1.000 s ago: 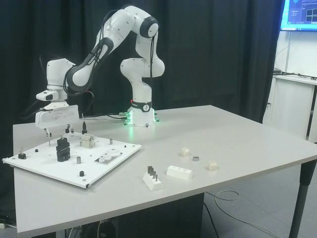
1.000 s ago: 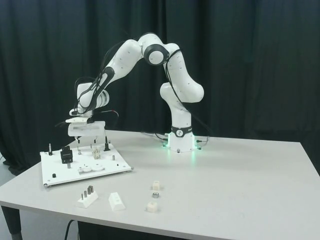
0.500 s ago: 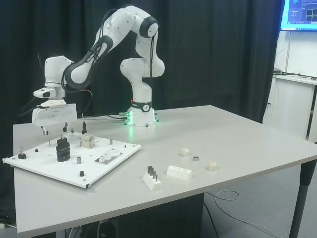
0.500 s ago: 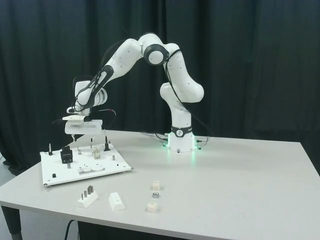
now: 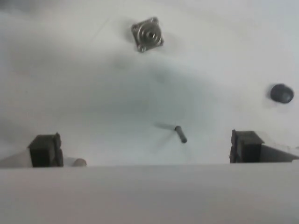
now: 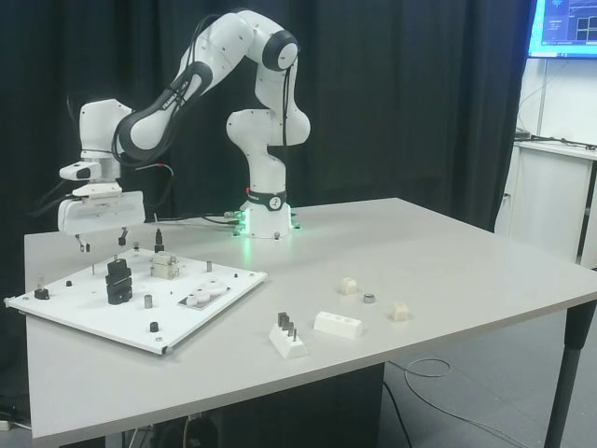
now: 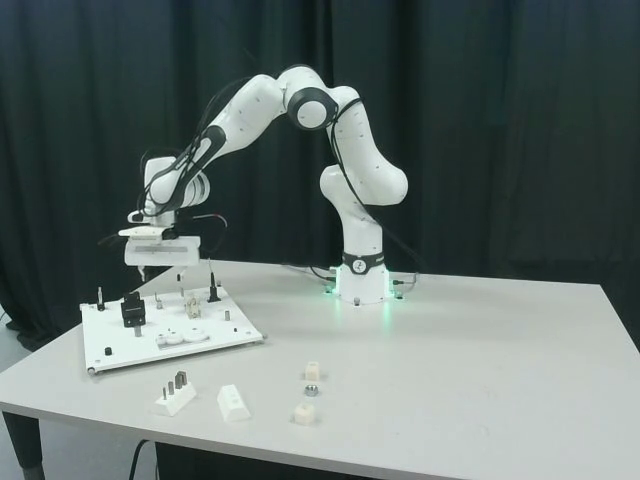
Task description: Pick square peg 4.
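Note:
My gripper (image 6: pixel 103 245) hangs open and empty above the far left part of the white board (image 6: pixel 233 285). In the wrist view its black fingertips (image 5: pixel 44 149) stand wide apart, with nothing between them but the board (image 5: pixel 93 93) below. A thin grey pin (image 5: pixel 180 134) stands there, with a square metal fitting (image 5: pixel 147 34) and a black knob (image 5: pixel 281 93) nearby. A small white holder (image 6: pixel 288 342) with dark square pegs (image 6: pixel 286 324) sits on the table in front of the board, far from the gripper (image 7: pixel 160 272). I cannot tell which peg is number 4.
The board (image 7: pixel 120 355) carries a black block (image 6: pixel 117 281), a grey fixture (image 6: pixel 166 264), white rings (image 6: pixel 201 296) and several upright pins. A second white holder (image 6: pixel 338 324), two small white cubes (image 6: pixel 348 286) (image 6: pixel 400 311) and a small metal ring (image 6: pixel 369 299) lie on the grey table (image 6: pixel 448 252).
The gripper has risen and drifted left, away from the board's middle toward its far left side. It stays open. Nothing on the table has moved.

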